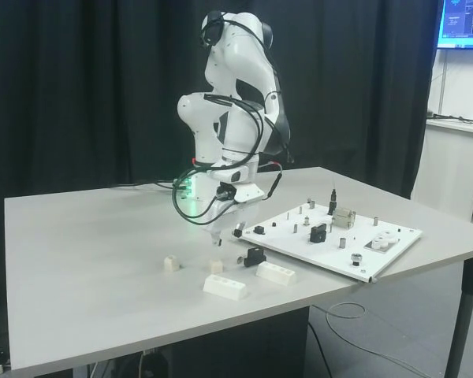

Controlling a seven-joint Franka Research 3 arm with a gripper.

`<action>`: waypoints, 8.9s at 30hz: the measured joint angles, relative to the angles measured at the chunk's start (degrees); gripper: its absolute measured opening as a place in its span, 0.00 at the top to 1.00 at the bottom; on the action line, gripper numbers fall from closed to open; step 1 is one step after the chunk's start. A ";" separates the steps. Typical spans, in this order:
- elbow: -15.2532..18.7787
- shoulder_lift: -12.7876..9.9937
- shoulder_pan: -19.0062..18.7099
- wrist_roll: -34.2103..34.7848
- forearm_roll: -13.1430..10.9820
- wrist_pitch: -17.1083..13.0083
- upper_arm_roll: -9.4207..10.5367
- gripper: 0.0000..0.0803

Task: Remove round peg 4.

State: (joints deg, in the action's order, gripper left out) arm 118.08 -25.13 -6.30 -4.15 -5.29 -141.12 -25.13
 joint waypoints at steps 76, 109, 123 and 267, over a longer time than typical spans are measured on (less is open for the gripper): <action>-7.81 -0.34 -17.93 18.25 -14.33 7.73 2.89 0.00; -13.65 -10.24 -21.77 24.58 -14.33 4.92 4.13 0.00; -13.67 -10.74 -21.73 24.75 -14.19 5.65 4.51 0.15; -11.39 -5.60 -21.39 26.68 -10.64 5.32 5.14 0.81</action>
State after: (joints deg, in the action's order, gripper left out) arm 106.69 -30.73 -27.69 22.53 -15.94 -135.80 -19.99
